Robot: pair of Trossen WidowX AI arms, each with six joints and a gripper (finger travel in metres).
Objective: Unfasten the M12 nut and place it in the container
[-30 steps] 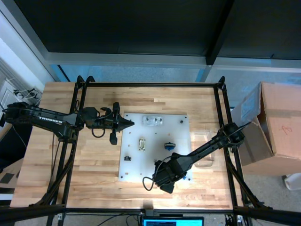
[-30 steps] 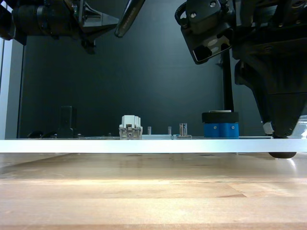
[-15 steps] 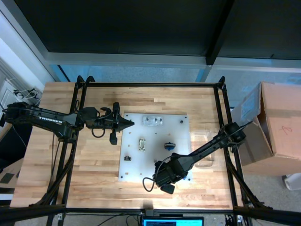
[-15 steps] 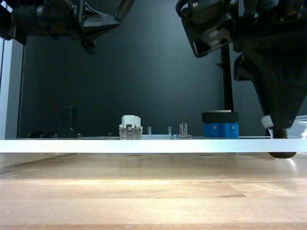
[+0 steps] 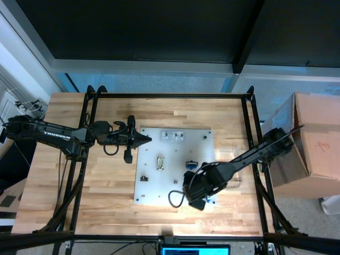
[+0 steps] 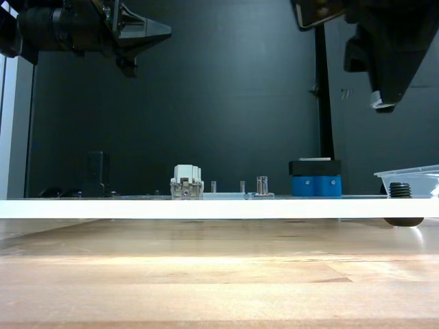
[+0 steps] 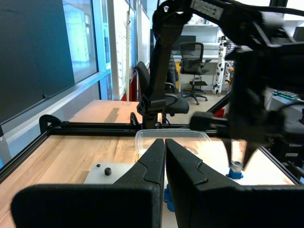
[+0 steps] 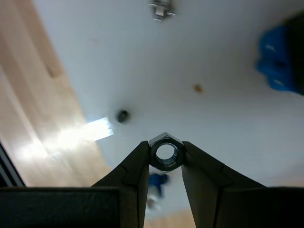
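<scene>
Nut: M12 nut (image 8: pixel 165 157) clamped in right gripper (image 8: pixel 165 148), raised over the board (image 5: pixel 151 188), clear of its bare stud (image 6: pixel 400 189).
Left gripper (image 7: pixel 165 142): closed on nothing, raised at board's left edge.
Done: unfastening.
Remaining: carry to container (image 6: pixel 411 174), release.

High view looks down, low view level — both share the white board (image 5: pixel 172 156); wrist views close-in.

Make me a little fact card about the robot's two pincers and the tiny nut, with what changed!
Nut: small silver hexagonal nut held in right pincer, off its short black ribbed stud
Stud: bare, ribs showing
Right pincer: shut on nut, high above white board
Left pincer: shut, raised at board's left edge
Change: right pincer rose from stud, nut with it
</scene>
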